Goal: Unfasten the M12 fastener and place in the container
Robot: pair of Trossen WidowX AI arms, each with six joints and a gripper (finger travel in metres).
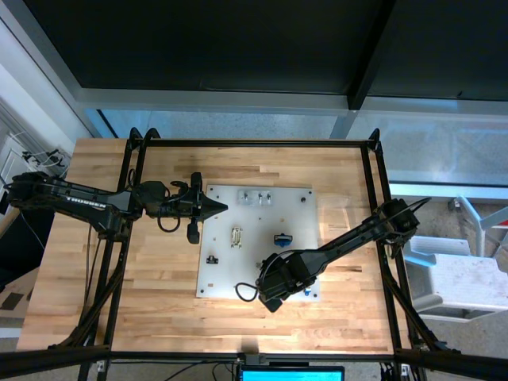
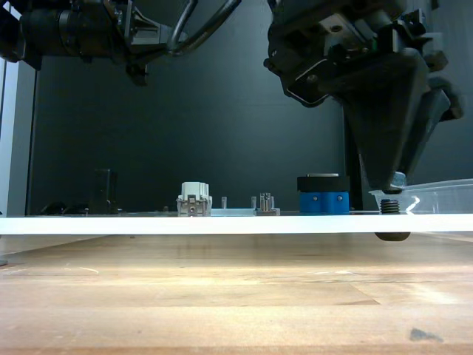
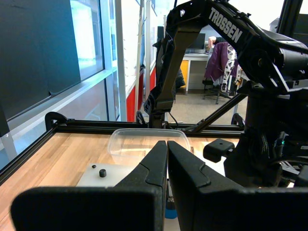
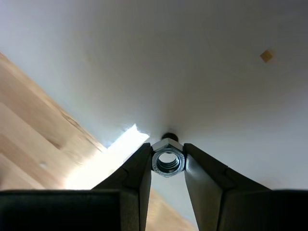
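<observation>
The right gripper (image 2: 392,186) points straight down at the lower right of the high view, over the near right edge of the white board (image 1: 238,274). Its fingers (image 4: 139,168) are squeezed on the M12 fastener (image 4: 168,161), a small silver nut, with one finger on each side. You can see right through the hole in the nut. In the low view the nut sits at the finger tips, at the right of the frame, just above the black stud (image 2: 389,208). The ribs of the stud are bare. So the nut is off its stud and up in the air, apart from the container (image 2: 440,196). The container is a clear tray that lies on the counter (image 1: 119,302) just past the right edge of the board. In the low view it shows behind the stud. The left gripper (image 1: 225,208) hangs over the left edge of the board, at the middle left of the high view, well apart from the nut. Its fingers (image 3: 149,163) are pressed together. A blue connector (image 2: 323,201) stands on the board, left of the stud in the low view.
</observation>
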